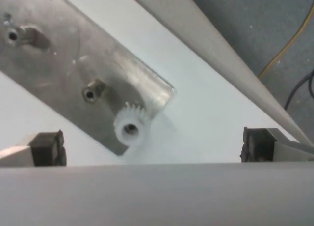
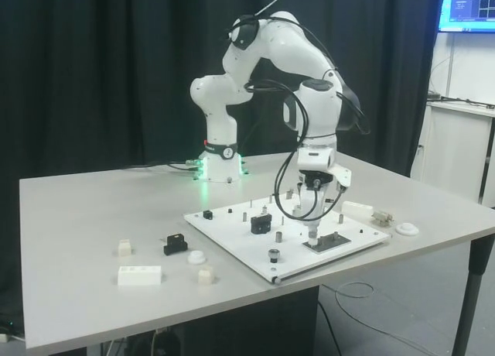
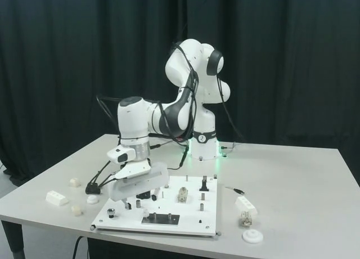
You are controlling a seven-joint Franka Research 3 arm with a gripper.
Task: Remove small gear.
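the claw (image 1: 154,147) is spread wide, its two black fingertips (image 1: 48,148) holding nothing. just past them the small white gear (image 1: 130,125) sits on a peg at the corner of the grey metal plate (image 1: 64,64), maybe still fully seated. the plate lies on the white board (image 2: 232,226).

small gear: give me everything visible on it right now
The small gear is white, plastic-looking, with fine teeth around its rim and a round centre bore. It sits on a peg at the corner of the grey metal plate, which lies on the white board. Two other pegs on that plate are bare. The gripper hovers over it, jaws open on either side, not touching it.
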